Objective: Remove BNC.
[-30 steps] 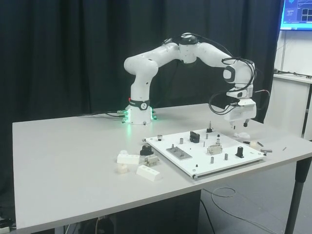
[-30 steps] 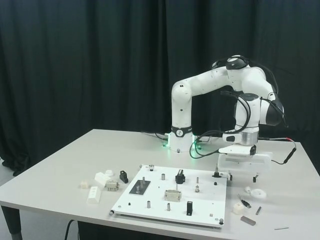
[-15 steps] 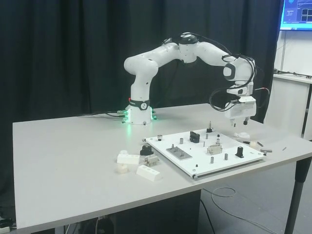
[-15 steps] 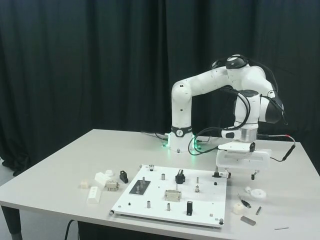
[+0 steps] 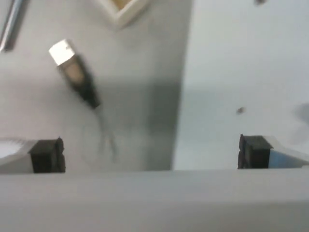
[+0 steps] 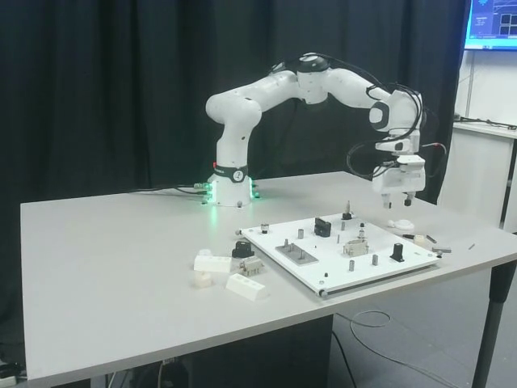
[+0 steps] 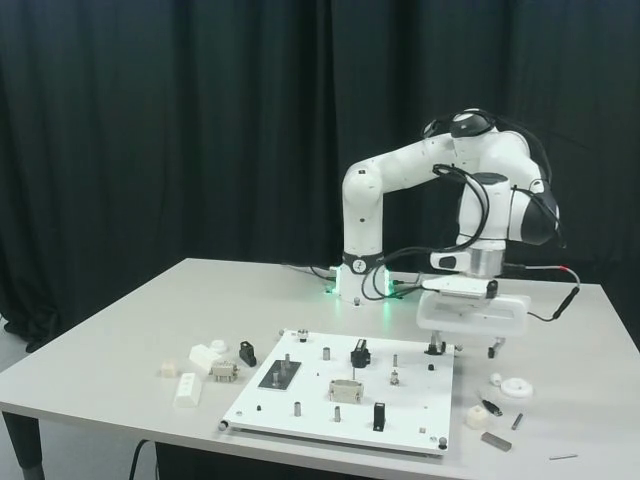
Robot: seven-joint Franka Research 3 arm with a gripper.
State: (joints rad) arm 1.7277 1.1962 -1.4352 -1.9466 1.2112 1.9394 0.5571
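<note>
The white board (image 6: 323, 259) (image 7: 310, 400) lies on the grey table and carries several small upright connectors. A thin post on a black base (image 6: 346, 212) (image 7: 434, 346) stands at its far corner, and a small metal connector (image 6: 360, 233) (image 7: 394, 377) stands nearer the middle; I cannot tell which is the BNC. My gripper (image 6: 396, 199) (image 7: 465, 350) hangs open and holds nothing, above the board's far edge beside the black-based post. In the wrist view the gripper (image 5: 149, 154) straddles the board's edge (image 5: 241, 72), with both black fingertips (image 5: 47, 155) wide apart.
A loose plug on a thin cable (image 5: 75, 72) (image 7: 490, 407) lies on the table beside the board, near a white disc (image 7: 517, 388) (image 6: 400, 223) and small bits. White blocks and connectors (image 6: 226, 271) (image 7: 200, 365) lie off the board's other side.
The gripper has risen and swung from the table beside the board toward the board's far corner. Its fingers stayed open.
</note>
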